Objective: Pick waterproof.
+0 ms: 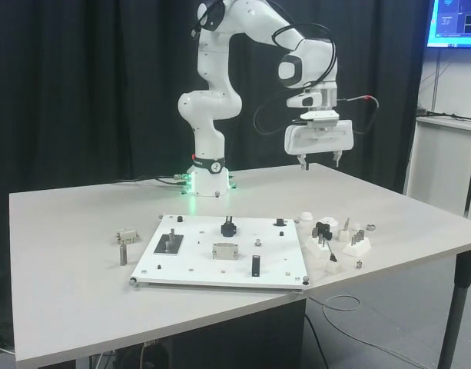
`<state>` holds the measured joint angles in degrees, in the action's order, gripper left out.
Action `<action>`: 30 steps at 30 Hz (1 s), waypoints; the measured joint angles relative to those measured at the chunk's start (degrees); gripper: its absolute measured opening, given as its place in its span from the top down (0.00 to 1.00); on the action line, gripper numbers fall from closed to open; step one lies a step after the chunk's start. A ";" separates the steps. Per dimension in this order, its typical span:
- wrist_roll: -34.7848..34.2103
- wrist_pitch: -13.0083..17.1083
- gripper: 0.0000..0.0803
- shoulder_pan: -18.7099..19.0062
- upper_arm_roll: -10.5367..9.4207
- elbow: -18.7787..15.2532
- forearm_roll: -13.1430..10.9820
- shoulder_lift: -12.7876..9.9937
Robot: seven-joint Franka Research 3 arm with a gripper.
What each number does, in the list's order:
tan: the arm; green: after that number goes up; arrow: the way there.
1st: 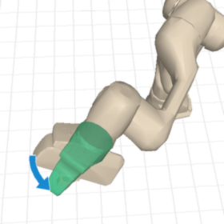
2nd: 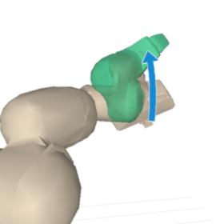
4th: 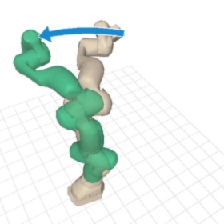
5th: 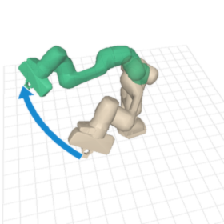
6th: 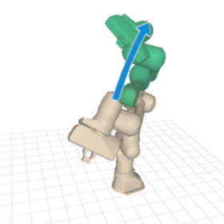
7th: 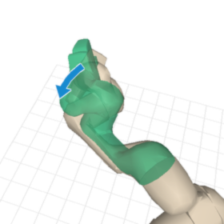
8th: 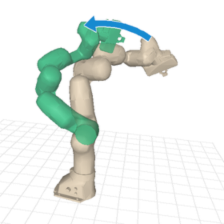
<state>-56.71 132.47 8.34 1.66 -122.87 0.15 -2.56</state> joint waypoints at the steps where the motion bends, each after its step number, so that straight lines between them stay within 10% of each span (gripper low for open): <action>1: 0.00 0.01 0.00 -0.15 0.02 0.07 0.13 -0.02; 30: 0.39 0.94 0.00 -11.38 2.08 2.02 4.41 -0.09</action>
<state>-56.32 133.40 -3.04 3.74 -120.85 4.56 -2.65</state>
